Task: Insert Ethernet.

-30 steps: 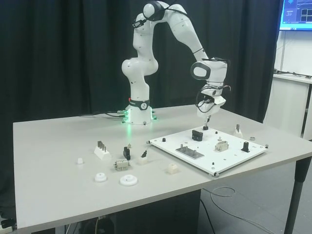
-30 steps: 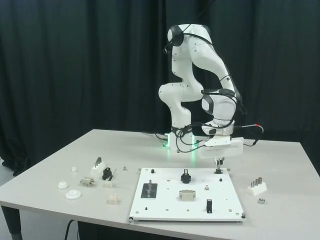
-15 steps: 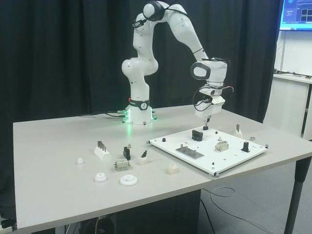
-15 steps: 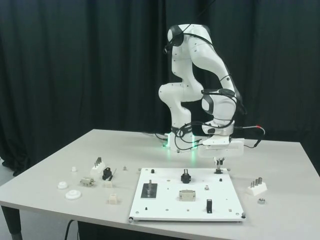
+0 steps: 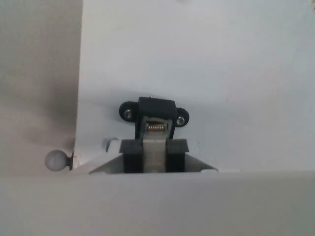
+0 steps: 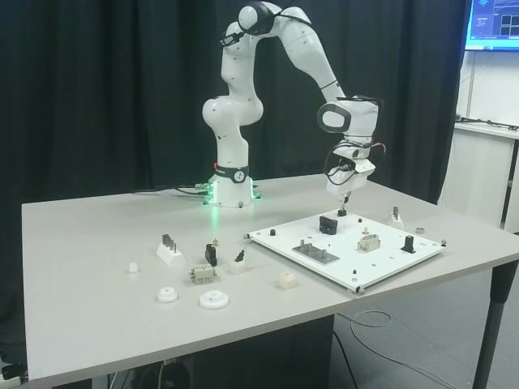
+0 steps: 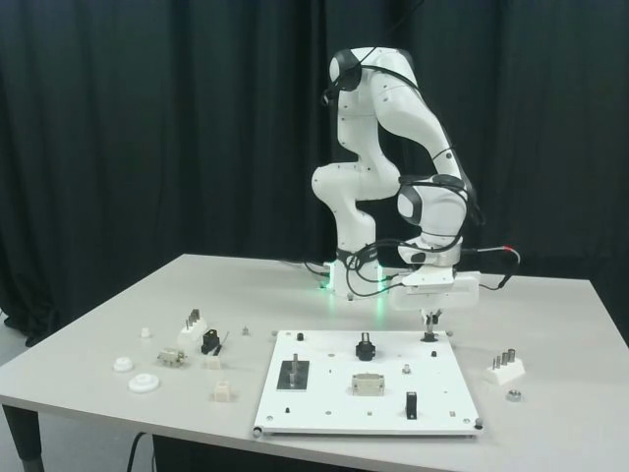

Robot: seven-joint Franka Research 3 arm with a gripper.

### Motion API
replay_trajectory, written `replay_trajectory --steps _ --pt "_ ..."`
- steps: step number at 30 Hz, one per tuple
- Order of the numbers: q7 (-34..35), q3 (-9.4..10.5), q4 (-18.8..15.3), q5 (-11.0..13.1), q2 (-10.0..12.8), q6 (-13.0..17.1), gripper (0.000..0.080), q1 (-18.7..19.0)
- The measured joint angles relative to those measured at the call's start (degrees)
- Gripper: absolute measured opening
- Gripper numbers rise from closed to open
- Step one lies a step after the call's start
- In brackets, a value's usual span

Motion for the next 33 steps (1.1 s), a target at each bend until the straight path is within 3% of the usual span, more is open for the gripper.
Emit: replay_trajectory --steps 33 --pt "-2.43 0.26 -0.27 -1.12 -0.17 0.38 0.0091 -0.05"
